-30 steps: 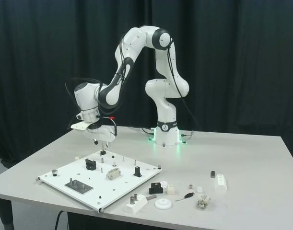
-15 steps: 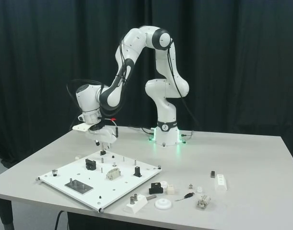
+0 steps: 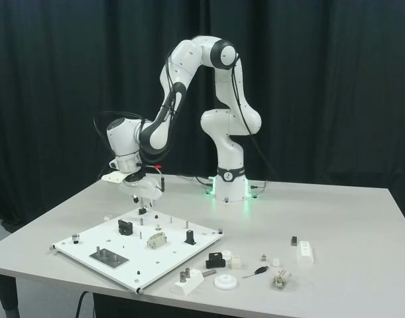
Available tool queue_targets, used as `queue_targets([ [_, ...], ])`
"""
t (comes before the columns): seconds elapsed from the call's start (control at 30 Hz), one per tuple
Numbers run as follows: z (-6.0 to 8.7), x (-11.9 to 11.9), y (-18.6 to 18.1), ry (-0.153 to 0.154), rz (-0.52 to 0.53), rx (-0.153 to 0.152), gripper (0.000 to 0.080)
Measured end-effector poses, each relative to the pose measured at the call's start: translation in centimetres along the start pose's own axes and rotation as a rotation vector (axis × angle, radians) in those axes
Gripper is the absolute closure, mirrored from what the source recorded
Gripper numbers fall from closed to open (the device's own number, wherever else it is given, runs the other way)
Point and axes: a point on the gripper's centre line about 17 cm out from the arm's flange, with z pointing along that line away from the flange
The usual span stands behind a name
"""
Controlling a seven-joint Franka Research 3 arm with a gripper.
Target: Remove Ethernet.
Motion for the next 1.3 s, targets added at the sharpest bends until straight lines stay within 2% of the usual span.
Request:
queue_targets([
  [0.37,0.5,0.1,0.0,0.015,0.013,0.001,0.0003],
  [0.87,1.1,0.4,0.4,0.018,0.020,-0.012,0.0003],
  [0.9,1.1,0.4,0.4,0.018,0.020,-0.013,0.0122],
  [1.13,1.4,0.5,0.5,0.017,0.022,-0.017,0.0122],
  [1.17,1.4,0.5,0.5,0.017,0.022,-0.018,0.0264],
  [1.2,1.4,0.5,0.5,0.018,0.022,-0.018,0.0264],
  [1.23,1.4,0.5,0.6,0.018,0.022,-0.019,0.0424],
  [1.3,1.4,0.5,0.6,0.018,0.022,-0.020,0.0424],
])
